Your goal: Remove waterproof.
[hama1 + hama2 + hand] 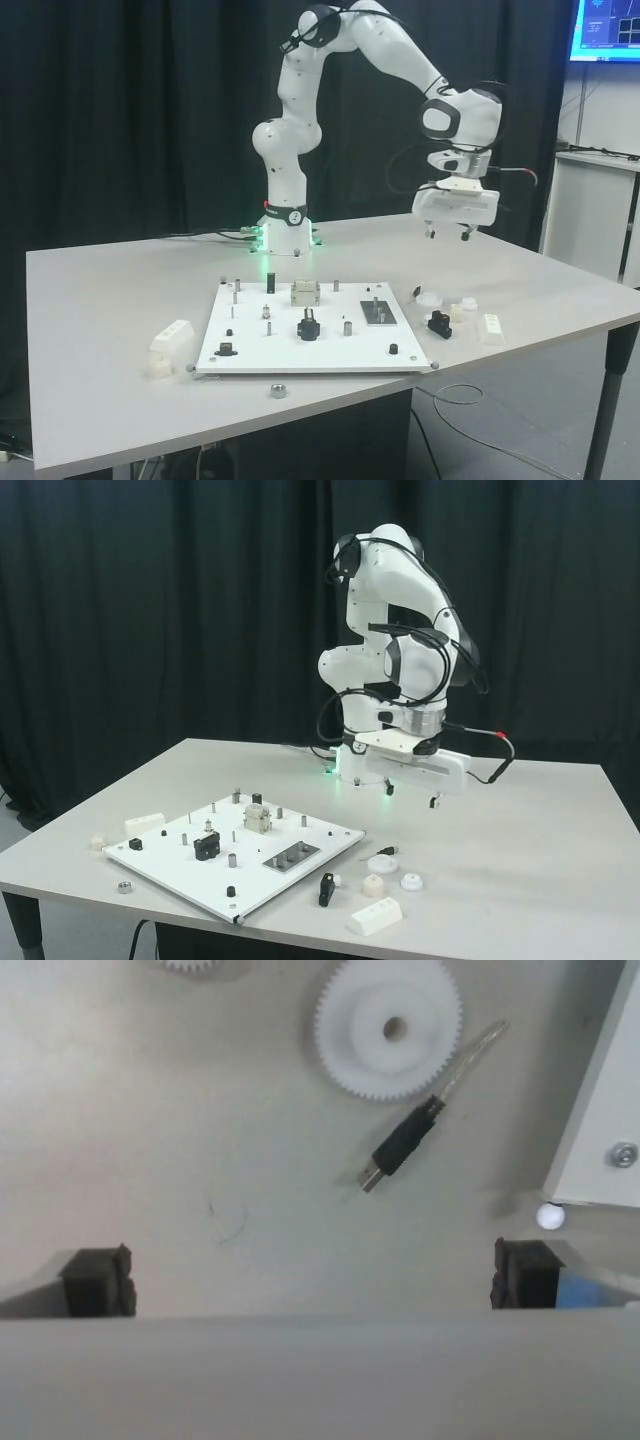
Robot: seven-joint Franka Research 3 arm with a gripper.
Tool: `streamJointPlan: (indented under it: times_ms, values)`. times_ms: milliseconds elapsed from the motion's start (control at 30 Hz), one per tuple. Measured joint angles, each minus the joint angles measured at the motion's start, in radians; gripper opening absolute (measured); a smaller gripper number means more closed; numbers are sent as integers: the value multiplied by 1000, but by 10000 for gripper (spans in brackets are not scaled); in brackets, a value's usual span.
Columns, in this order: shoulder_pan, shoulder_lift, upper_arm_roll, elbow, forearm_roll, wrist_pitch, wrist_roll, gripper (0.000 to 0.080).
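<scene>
Black and small, the waterproof connector [308,327] sits plugged upright mid-board [400,355]; I judge it light, stiff, best pinched by its sides. My gripper [452,233] hovers wide apart, empty.

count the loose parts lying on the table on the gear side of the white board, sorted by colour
white: 4 (large gear, small gear, round piece, block)
black: 2 (connector, usb plug)
total: 6
</scene>
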Motion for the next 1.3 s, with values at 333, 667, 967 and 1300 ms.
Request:
streamJointPlan:
  times_ms: [333, 667, 967, 1300]
  values:
    - [-11, 0, -15, 0, -7, -8, 0, 800]
    - [-16, 0, -50, 7, -52, -14, -2, 800]
    - [-49, -12, -60, 21, -88, -52, -37, 800]
    - [-122, -43, -61, 21, -142, -105, -133, 800]
